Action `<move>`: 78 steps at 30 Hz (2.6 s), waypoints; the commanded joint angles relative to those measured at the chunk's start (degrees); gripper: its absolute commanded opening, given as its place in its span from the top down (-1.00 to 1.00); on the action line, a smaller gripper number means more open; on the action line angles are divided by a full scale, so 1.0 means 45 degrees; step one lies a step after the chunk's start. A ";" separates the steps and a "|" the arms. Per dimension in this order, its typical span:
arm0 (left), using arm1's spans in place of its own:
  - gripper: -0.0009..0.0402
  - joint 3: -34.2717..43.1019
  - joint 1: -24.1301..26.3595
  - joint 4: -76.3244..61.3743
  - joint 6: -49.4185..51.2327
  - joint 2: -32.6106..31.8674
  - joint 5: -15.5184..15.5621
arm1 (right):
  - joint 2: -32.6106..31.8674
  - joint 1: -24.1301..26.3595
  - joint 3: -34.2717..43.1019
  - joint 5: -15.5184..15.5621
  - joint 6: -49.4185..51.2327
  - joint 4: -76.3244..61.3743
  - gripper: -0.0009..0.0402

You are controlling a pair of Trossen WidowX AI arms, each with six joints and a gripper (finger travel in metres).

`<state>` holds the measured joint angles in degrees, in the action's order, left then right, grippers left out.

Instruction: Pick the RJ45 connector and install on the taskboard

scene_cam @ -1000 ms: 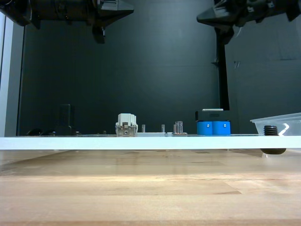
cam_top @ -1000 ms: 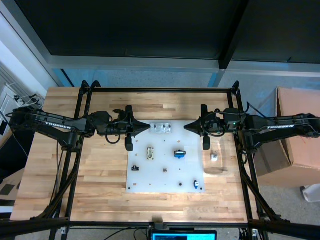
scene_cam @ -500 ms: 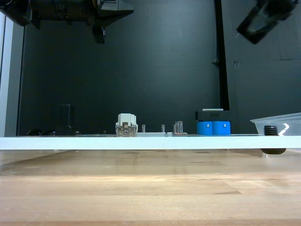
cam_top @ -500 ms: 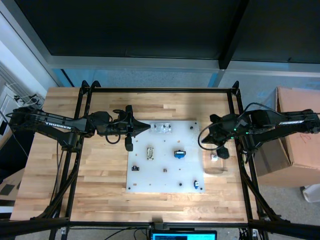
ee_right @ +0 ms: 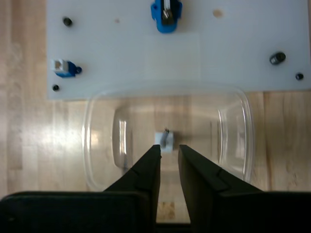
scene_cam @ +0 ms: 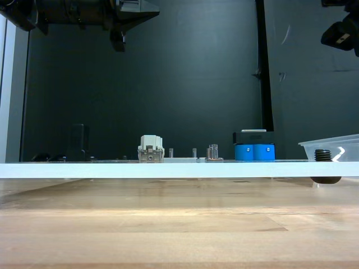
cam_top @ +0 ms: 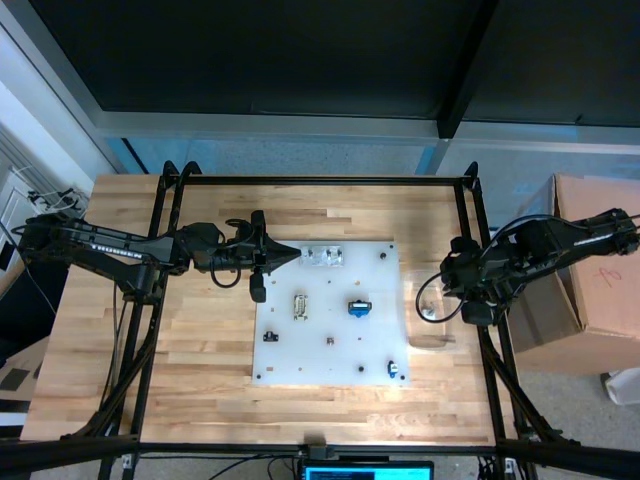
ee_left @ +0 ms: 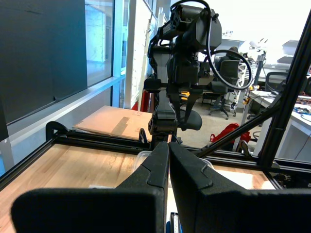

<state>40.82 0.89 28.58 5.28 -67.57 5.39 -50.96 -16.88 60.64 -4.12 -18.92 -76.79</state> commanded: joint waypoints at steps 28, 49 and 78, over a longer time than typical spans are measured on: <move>0.96 0.0005 -0.0005 0.0000 -0.0005 -0.0005 -0.0005 | -0.2297 -0.1010 -0.3691 -0.0277 -0.0835 0.2667 0.22; 0.96 0.0005 -0.0005 0.0000 -0.0005 -0.0005 -0.0005 | -0.2365 -0.1083 -0.5425 -0.0073 -0.1501 0.4852 0.35; 0.96 0.0005 -0.0005 0.0000 -0.0005 -0.0005 -0.0005 | -0.2361 -0.1088 -0.5119 -0.0121 -0.1598 0.4333 0.96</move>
<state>40.82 0.89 28.56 5.26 -67.57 5.37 -61.60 -21.76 36.80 -4.71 -26.46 -56.80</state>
